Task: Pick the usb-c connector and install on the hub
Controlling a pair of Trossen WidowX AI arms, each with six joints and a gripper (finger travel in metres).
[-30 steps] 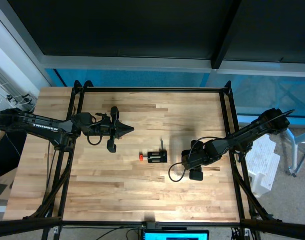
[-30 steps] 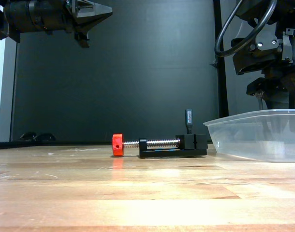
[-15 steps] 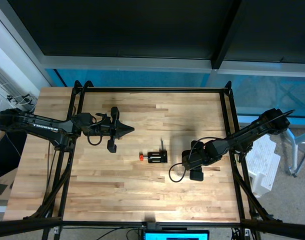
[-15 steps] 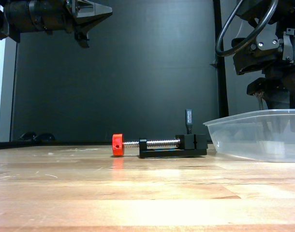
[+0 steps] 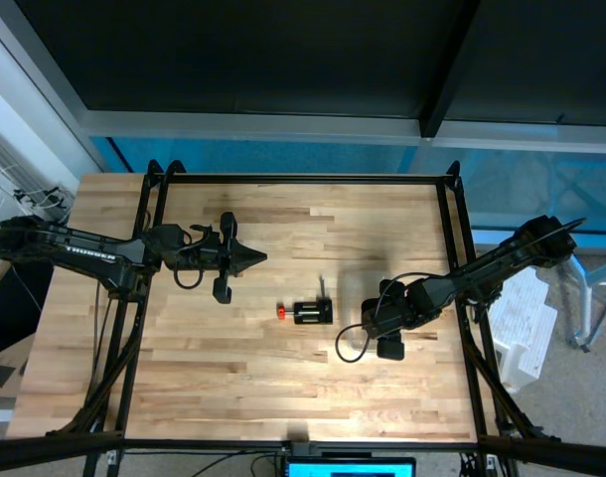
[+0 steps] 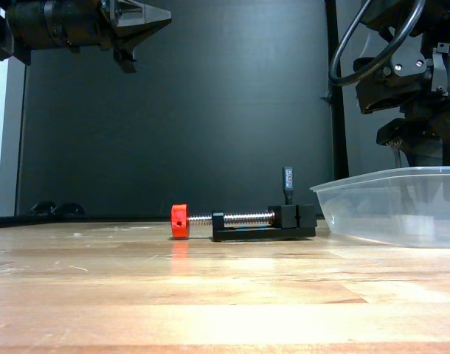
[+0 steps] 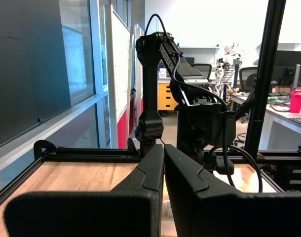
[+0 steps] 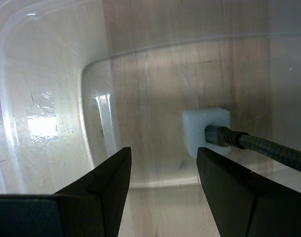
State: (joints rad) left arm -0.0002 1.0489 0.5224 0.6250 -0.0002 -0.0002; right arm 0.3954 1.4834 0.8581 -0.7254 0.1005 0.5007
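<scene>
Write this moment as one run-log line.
left pincer: shut, raised | right pincer: open over tray | usb-c connector: in tray, ungrasped | hub: on table

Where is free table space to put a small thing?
Free: the near strip of table before the hub, and the far strip behind it. Crowded: the clear tray under the open right pincer. The shut left pincer hangs high, left of the hub.

Pale, matt wood planks form the table [image 5: 233,378]. The hub [image 6: 263,223] is matt black with a shiny threaded metal screw [image 6: 243,217]. The tray [image 6: 387,210] is clear glossy plastic (scuffed). The usb-c connector [image 8: 214,135] is dark, on a braided cable [image 8: 274,150]. Matt black plastic: the left gripper [image 5: 261,257], left of centre, and the right gripper [image 8: 163,160], over the tray.
</scene>
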